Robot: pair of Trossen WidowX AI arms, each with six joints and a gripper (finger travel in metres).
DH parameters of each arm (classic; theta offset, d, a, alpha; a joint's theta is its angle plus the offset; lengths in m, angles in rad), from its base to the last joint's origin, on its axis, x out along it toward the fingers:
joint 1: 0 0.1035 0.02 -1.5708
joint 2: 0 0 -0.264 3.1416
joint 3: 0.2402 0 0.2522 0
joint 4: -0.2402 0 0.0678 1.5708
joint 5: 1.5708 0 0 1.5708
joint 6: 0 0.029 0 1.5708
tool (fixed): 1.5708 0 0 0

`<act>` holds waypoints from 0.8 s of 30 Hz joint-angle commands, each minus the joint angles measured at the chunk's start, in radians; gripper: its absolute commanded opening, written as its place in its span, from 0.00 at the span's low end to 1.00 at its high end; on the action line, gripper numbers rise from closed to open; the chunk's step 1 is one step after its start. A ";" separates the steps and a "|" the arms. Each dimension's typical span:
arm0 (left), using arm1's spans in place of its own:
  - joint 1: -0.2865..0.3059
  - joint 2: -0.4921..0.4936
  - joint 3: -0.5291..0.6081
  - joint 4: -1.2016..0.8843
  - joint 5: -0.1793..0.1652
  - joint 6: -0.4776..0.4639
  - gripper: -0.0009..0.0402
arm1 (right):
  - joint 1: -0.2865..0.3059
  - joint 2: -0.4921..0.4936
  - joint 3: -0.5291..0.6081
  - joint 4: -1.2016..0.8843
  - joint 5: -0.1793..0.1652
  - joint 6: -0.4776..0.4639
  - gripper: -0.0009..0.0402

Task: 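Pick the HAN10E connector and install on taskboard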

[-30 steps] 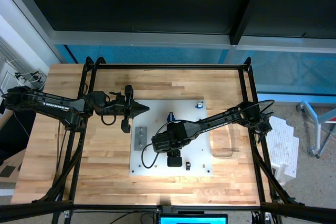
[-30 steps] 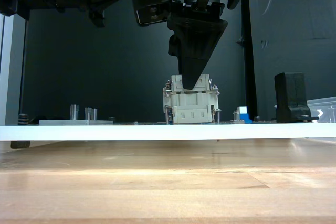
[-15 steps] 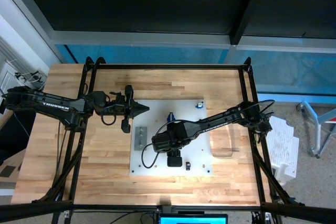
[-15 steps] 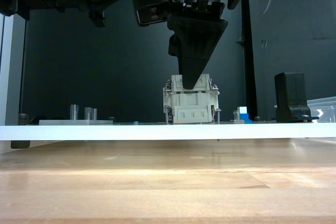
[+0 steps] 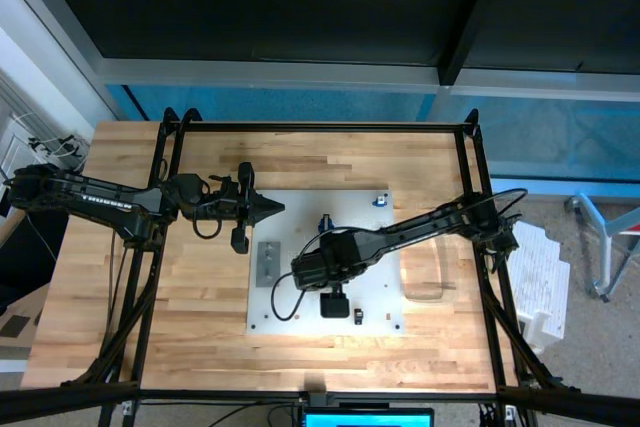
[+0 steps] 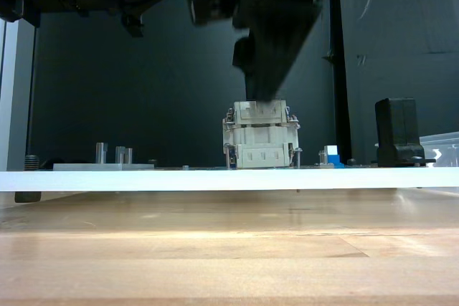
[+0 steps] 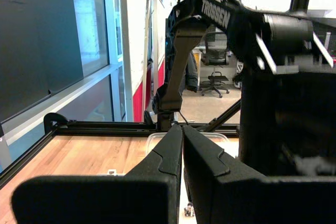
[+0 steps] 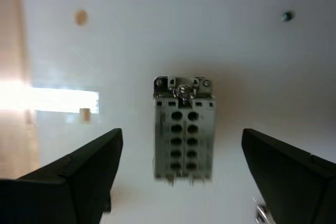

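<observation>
the right gripper (image 8: 181,132) hangs open above the han10e connector (image 6: 260,114), seated upright on the taskboard (image 5: 375,237); the left gripper (image 7: 182,145), closed, hovers near its far-left corner.

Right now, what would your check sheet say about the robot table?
Surface: wooden table, taskboard lying flat on it.
Job's things: connector stands on the taskboard, nothing gripping it.
Clutter: grey block on the taskboard; clear tray beside it.
Grippers: right gripper open above the connector; left gripper shut, hovering over the taskboard's far left corner.
Cables: black cable loops off the right arm.
Surroundings: black frame around the table.
</observation>
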 commanded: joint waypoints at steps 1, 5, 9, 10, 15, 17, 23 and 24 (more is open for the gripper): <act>0.000 0.000 0.000 0.000 0.000 0.000 0.02 | 0.000 -0.033 0.003 -0.022 0.000 0.001 0.85; 0.000 0.000 0.000 0.000 0.000 0.000 0.02 | 0.000 -0.070 0.003 -0.043 0.004 0.001 0.86; 0.000 0.000 0.000 0.000 0.000 0.000 0.02 | -0.001 -0.098 0.003 -0.045 0.003 0.003 0.86; 0.000 0.000 0.000 0.000 0.000 0.000 0.02 | -0.001 -0.101 0.003 -0.046 0.003 0.003 0.86; 0.000 0.000 0.000 0.000 0.000 0.000 0.02 | 0.000 -0.106 0.003 -0.050 0.003 0.002 0.86; 0.000 0.000 0.000 0.000 0.000 0.000 0.02 | 0.000 -0.106 0.003 -0.050 0.003 0.002 0.86; 0.000 0.000 0.000 0.000 0.000 0.000 0.02 | 0.002 -0.110 0.003 -0.048 0.003 0.004 0.86; 0.000 0.000 0.000 0.000 0.000 0.000 0.02 | 0.002 -0.113 0.003 -0.047 0.003 0.003 0.86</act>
